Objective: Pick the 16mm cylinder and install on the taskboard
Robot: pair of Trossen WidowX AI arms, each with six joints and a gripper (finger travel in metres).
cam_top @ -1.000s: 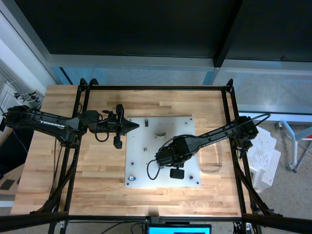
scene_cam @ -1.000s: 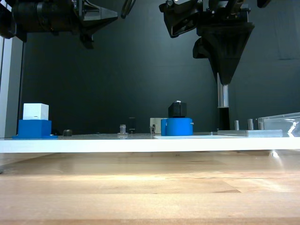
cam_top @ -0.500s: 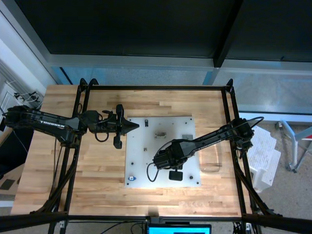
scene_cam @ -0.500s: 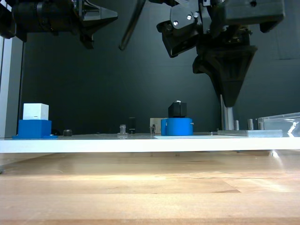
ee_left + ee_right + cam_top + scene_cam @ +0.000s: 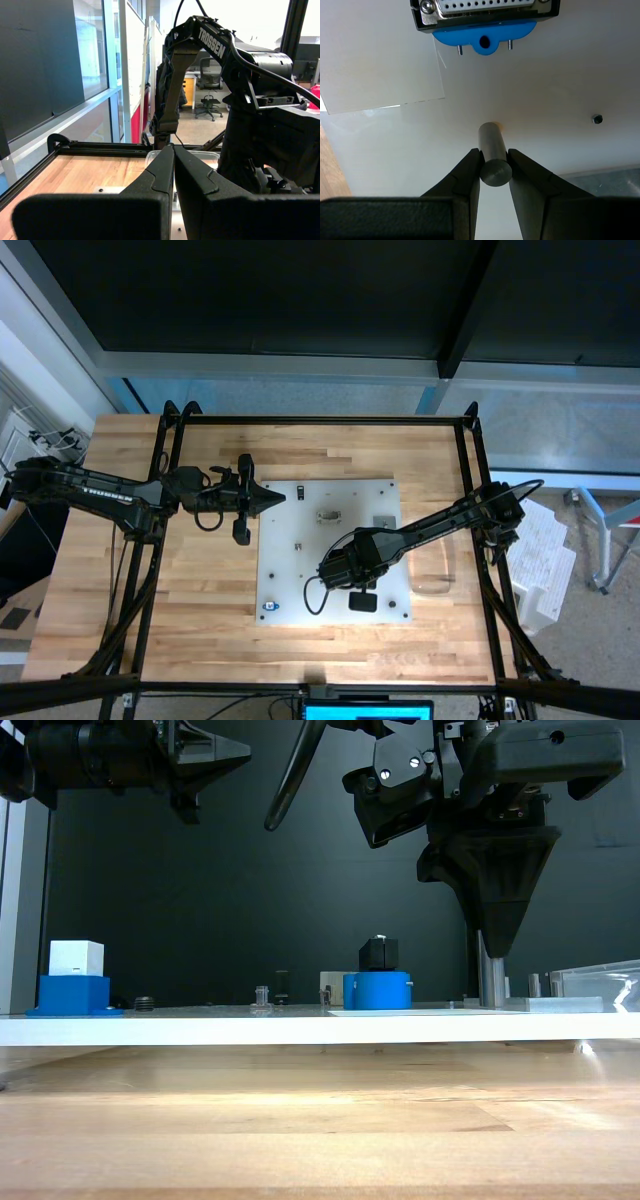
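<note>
My right gripper (image 5: 494,169) is shut on the 16mm cylinder (image 5: 492,146), a silvery-grey metal peg held upright between the two fingers. In the low view the cylinder (image 5: 491,982) hangs below the right gripper (image 5: 496,948) and its lower end reaches the surface of the white taskboard (image 5: 300,1025). From above, the right gripper (image 5: 343,567) is over the middle right of the taskboard (image 5: 300,515). My left gripper (image 5: 272,498) is shut with nothing in it and hovers at the board's left edge; it shows as left gripper (image 5: 173,159) and left gripper (image 5: 240,755).
A clear plastic tray (image 5: 437,568) lies right of the board and shows as the tray (image 5: 600,976) in the low view. On the board stand a blue round fitting (image 5: 378,990), a blue base with a white block (image 5: 75,982) and a blue-edged connector (image 5: 482,35).
The right gripper has come down with the cylinder and shifted slightly right; the peg's lower end now reaches the board. The left arm has not moved.
</note>
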